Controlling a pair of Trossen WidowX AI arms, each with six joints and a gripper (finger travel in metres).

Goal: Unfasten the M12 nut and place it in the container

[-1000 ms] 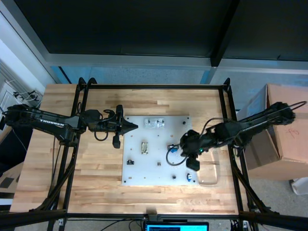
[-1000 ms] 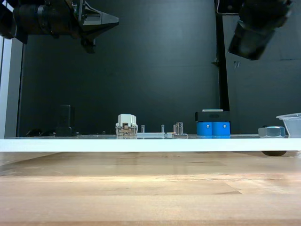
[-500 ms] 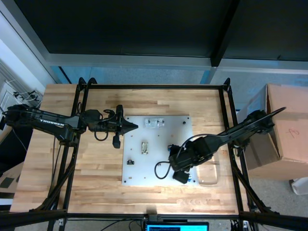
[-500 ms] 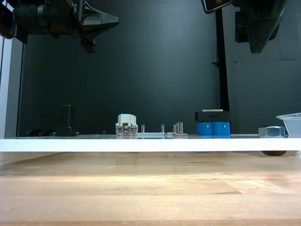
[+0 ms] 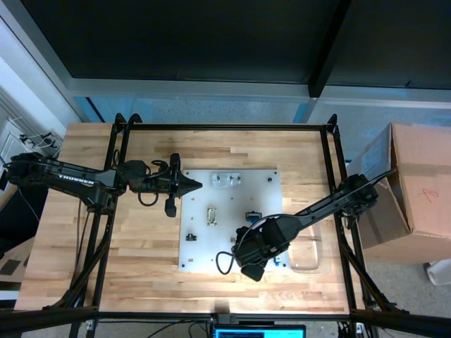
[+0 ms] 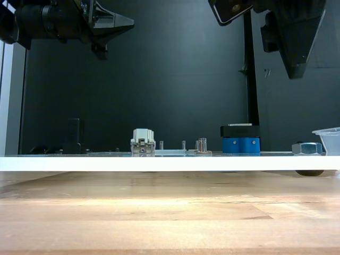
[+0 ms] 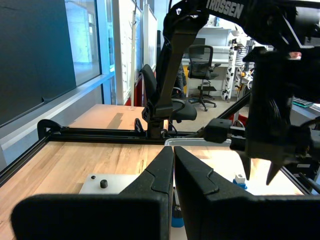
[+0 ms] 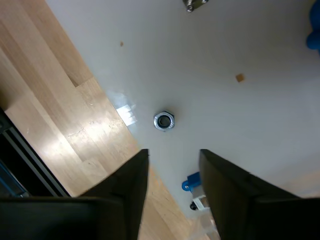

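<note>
At the near right of the white board [image 5: 211,246], about 5 o'clock from its middle in the high view, the right gripper [image 8: 171,151] hangs above the surface, its arm stretched in from 3 o'clock; its two fingers [image 8: 125,190] stand wide apart and hold nothing; through that gap the wrist camera shows the M12 nut [image 8: 163,121], a small silver hexagon with a dark core in its bore, seated on its stud close to where the board meets the wooden table [image 8: 60,100]; the nut touches neither finger. In the low view the nut sits low at the board's right end with no ribs showing beneath it, the gripper high above it at 12 o'clock and the clear container [image 6: 326,139] just behind at 3 o'clock; in the high view the gripper's body hides the nut, and the container lies on the table beside the board's right edge, at 3 o'clock from the gripper. The left gripper [image 7: 173,152] hovers high by the board's far left edge, at 10 o'clock from the board's middle, pointing toward 3 o'clock; its fingers are pressed together with nothing between them. A blue block [image 6: 240,144] stands on the board.
</note>
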